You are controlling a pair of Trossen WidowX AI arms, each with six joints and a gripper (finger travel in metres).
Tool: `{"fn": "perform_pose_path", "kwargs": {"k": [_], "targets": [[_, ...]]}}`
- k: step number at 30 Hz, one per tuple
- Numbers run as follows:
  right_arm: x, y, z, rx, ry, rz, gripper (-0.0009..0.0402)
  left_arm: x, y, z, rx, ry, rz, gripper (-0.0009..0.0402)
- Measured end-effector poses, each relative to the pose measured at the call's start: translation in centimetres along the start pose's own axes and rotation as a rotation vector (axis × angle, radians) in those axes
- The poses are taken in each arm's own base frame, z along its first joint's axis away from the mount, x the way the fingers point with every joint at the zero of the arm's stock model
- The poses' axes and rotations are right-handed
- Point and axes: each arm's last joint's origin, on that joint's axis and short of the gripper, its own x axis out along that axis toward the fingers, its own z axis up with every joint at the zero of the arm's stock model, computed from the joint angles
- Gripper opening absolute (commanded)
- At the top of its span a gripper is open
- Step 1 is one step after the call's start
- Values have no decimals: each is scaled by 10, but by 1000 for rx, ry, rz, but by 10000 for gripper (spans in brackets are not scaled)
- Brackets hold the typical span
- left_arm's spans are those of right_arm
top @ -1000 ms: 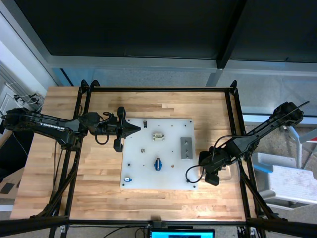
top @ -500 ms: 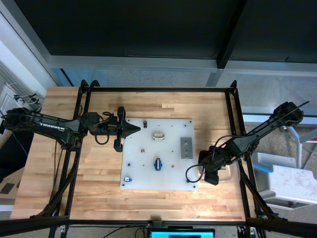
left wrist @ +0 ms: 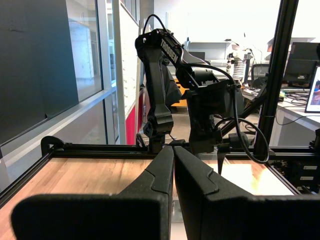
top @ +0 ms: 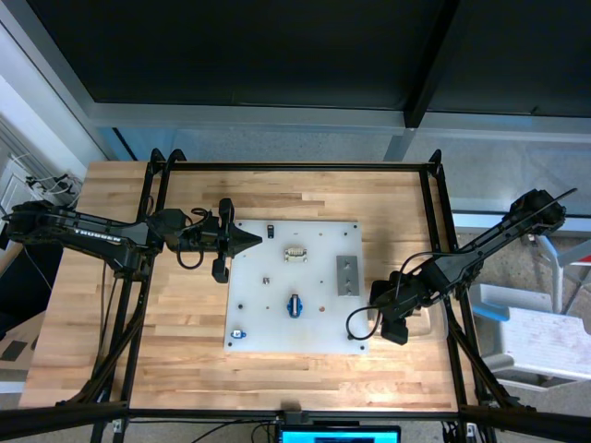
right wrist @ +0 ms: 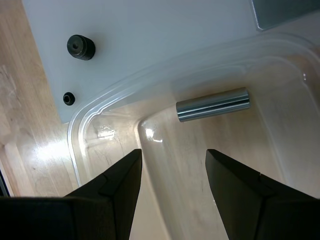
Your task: Pick the 16mm cylinder and place it in the container
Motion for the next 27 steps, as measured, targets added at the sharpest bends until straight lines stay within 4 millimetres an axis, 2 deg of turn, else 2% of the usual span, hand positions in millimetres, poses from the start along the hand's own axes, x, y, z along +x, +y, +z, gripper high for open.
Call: {"fn": "perform_pose_path", "kwargs": {"k": [27], "targets": [[0, -2, -2, -2, 22, -14, 177, 0, 0, 0, 0, 0, 0, 0]]}}
